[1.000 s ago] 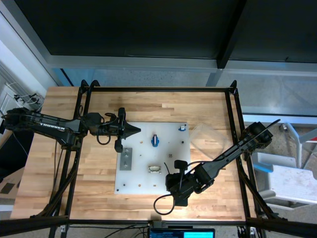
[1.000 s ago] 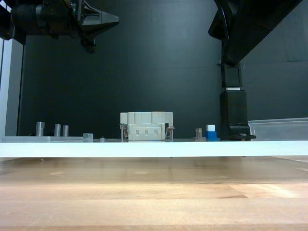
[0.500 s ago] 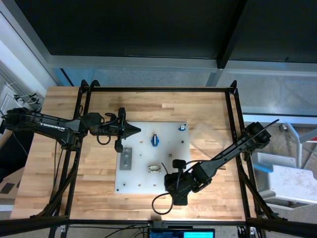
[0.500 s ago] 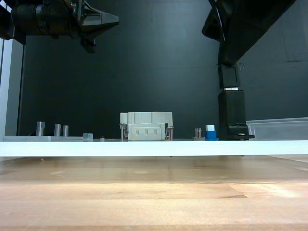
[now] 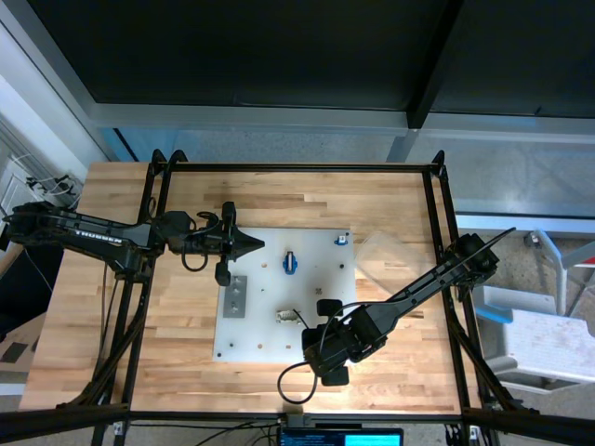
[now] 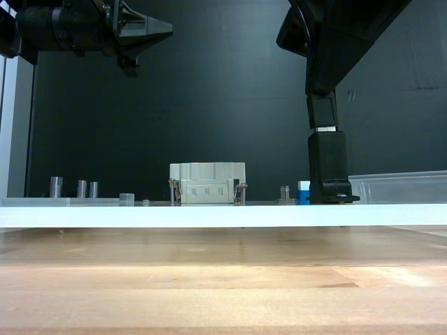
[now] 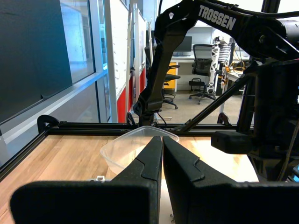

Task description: Remove the USB connector from the USB hub and place in the container

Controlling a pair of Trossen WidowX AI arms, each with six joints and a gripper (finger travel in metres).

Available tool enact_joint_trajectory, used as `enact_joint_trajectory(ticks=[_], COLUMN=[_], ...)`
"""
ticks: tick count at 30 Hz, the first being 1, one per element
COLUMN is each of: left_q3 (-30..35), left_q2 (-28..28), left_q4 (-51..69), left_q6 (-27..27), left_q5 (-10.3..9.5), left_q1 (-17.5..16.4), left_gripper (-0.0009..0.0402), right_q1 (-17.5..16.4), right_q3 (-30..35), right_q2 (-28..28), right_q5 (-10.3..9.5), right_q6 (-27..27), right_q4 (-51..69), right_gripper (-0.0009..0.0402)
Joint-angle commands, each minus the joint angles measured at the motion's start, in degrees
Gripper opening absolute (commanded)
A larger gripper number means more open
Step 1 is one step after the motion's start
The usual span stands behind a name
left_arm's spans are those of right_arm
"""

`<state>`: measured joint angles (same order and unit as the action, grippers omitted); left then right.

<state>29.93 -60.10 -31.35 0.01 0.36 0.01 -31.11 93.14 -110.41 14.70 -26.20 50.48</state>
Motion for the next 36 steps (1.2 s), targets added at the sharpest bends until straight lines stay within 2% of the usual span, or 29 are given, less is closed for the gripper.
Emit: enact_joint_trajectory(ticks=[1,9,13,16,18,28,36], left_q3=[0.0,0.0,0.0,0.0,0.0,0.0,0.0], left_q2=[0.0,0.0,0.0,0.0,0.0,0.0,0.0], left_q4=[0.0,0.0,0.0,0.0,0.0,0.0,0.0], left_q6=[0.0,0.0,0.0,0.0,0.0,0.0,0.0], left_q5=[0.00,0.00,0.00,0.00,0.00,0.00,0.00], left_q1=[0.0,0.0,0.0,0.0,0.0,0.0,0.0], left_gripper=[0.0001,0.0001,0.0001,0.0001,0.0001,0.0001,0.0001], right_q1=[-0.3,-1.5,-2.3,-3.0,-3.5,-4.8,-5.0], right_q3=[-0.1,-4.4,-7.4,-8.7,-10.0,-18.1,-18.9], right_q2=[0.2,2.9,4.8,5.9,6.9,10.9,11.8], right_q5=[0.37,0.87,2.51,5.05,5.77,6.78,6.75], right_q6=[0.0,-2.1,-3.3,-3.6,-4.1,-6.4,-6.4], right_q4=[-0.5,-5.5,-7.8,-8.3,-9.6,-18.3,-18.7], right_gripper=[0.0000,0.0000,0.0000,0.0000,0.0000,0.0000,0.0000])
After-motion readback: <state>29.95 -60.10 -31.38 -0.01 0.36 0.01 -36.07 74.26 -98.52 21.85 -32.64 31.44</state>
